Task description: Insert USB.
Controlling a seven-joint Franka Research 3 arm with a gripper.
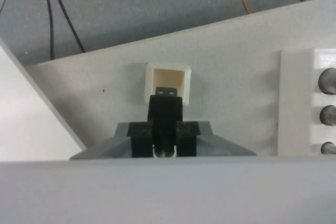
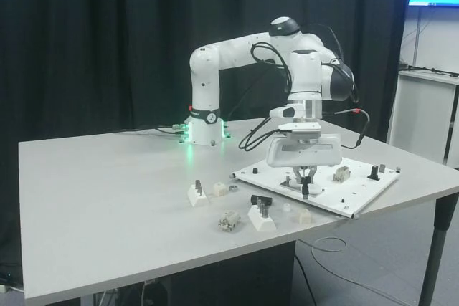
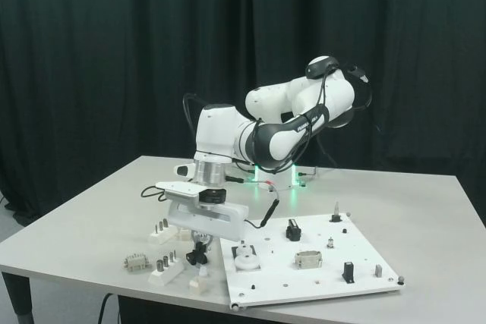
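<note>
My white arm (image 2: 244, 48) reaches out from its base over the grey table (image 2: 100, 184) and hangs above the white board (image 2: 358, 191), which lies near the table's front edge. That board is my landmark. On it stand several small fixtures, and just off its edge on the bare table sit a few loose white blocks (image 2: 262, 216).

My claw (image 1: 164, 153) points straight down over the board's near edge, and in the wrist view it is clenched on the black USB plug (image 1: 165, 111), with a black finger (image 1: 140, 139) pressed to each side of its body. The plug's metal tip pokes out past my fingers and sits right at the mouth of the small white socket housing (image 1: 168, 80) fixed on the board. I cannot tell whether the tip has already entered or only hovers at the opening.

I judge this to be the alignment step, just at the start of insertion. The next move, as I see it, calls for a slow, straight push along the plug's own axis, keeping the tip square to the opening and my grip firm so the plug does not tilt or slip.
</note>
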